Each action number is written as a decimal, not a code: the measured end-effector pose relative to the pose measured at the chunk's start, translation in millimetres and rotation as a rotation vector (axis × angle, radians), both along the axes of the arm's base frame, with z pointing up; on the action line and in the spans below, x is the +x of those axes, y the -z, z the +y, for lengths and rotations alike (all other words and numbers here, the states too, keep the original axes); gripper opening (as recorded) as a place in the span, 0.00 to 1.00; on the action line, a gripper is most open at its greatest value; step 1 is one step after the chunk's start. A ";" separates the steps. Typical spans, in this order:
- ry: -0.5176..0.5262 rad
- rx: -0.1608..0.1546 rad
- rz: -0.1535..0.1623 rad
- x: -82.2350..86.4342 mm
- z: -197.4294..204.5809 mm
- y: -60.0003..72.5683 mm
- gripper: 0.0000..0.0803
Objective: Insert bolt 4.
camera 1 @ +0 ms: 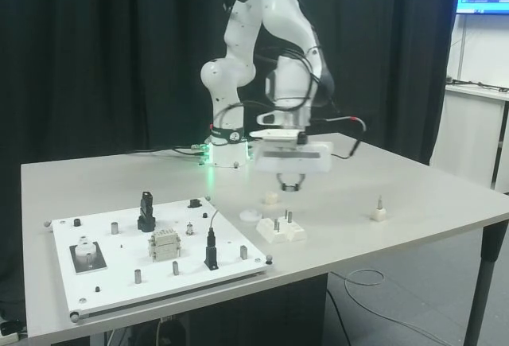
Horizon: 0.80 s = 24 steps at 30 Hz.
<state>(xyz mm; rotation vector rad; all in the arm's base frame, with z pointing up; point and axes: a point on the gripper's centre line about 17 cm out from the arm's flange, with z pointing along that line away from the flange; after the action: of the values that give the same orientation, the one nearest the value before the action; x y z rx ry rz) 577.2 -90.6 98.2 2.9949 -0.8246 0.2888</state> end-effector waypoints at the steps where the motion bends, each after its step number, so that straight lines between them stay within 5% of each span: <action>1: -0.011 -0.007 0.002 -1.7 -10.6 -3.4 0.28; 24: -0.175 -0.140 0.026 -68.1 -237.7 -83.7 0.28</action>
<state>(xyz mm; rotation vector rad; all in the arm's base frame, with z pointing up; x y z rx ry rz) 509.1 -328.3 181.9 2.9350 -0.5176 0.2974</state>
